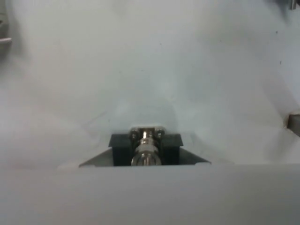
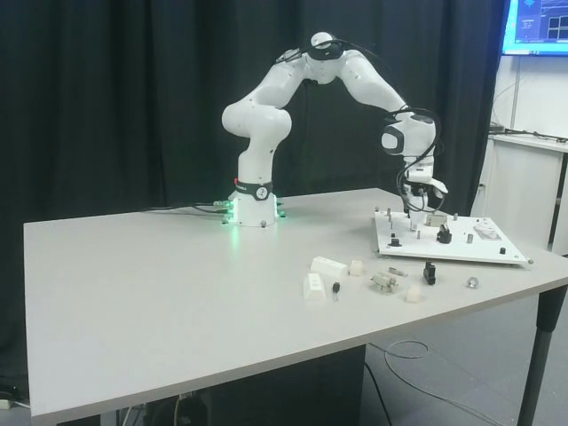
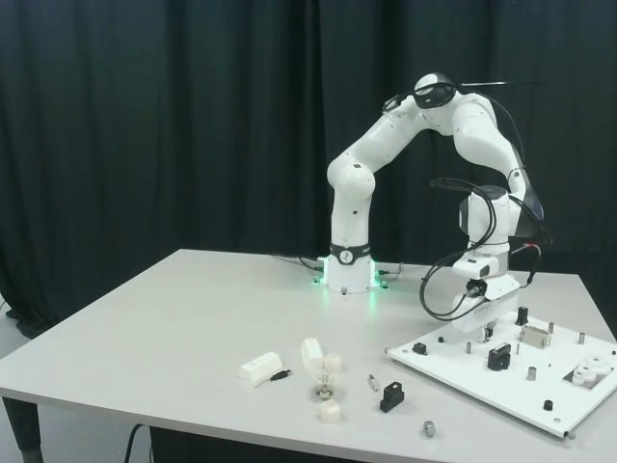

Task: Remove BNC.

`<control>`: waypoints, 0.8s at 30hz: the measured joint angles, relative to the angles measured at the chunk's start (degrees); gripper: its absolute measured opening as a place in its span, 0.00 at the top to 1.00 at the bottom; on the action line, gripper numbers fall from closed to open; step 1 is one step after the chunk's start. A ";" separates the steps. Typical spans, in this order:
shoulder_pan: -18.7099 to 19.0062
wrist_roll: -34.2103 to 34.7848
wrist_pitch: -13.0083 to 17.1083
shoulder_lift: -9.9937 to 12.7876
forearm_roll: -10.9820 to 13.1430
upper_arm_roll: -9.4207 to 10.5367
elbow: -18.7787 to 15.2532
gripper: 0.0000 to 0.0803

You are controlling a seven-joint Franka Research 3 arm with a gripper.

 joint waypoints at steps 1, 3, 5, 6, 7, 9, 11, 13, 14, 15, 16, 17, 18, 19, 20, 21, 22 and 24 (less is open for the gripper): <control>0.00 -0.30 -0.02 0.00 0.00 -0.01 0.00 0.84; 0.00 -0.74 -0.04 0.00 0.00 -0.02 0.00 0.84; 0.00 -0.95 -0.06 -0.01 0.00 -0.03 0.00 0.84; 0.00 -1.05 -0.06 -0.01 0.00 -0.03 0.00 0.84; 0.00 -1.18 -0.06 -0.01 0.00 -0.04 0.00 0.84; 0.00 -1.56 -0.07 -0.01 0.00 -0.04 0.00 0.84; 0.00 -2.01 -0.08 -0.02 0.00 -0.05 0.00 0.84; 0.00 -2.70 -0.09 -0.02 0.00 -0.05 0.00 0.84; 0.00 -3.19 -0.10 -0.03 0.00 -0.06 0.00 0.84; 0.00 -3.70 -0.11 -0.03 0.00 -0.06 0.00 0.84; 0.00 -4.14 -0.12 -0.03 0.00 -0.07 0.00 0.84; 0.00 -4.55 -0.13 -0.03 0.00 -0.08 -0.01 0.84; 0.01 -4.91 -0.14 -0.04 0.00 -0.09 -0.01 0.84; 0.01 -5.21 -0.14 -0.05 0.00 -0.09 -0.02 0.84; 0.02 -5.49 -0.15 -0.06 0.00 -0.10 -0.03 0.84; 0.02 -5.74 -0.15 -0.07 0.00 -0.10 -0.03 0.84; 0.02 -6.03 -0.15 -0.07 0.00 -0.10 -0.03 0.84; 0.03 -6.71 -0.15 -0.08 0.00 -0.10 -0.04 0.84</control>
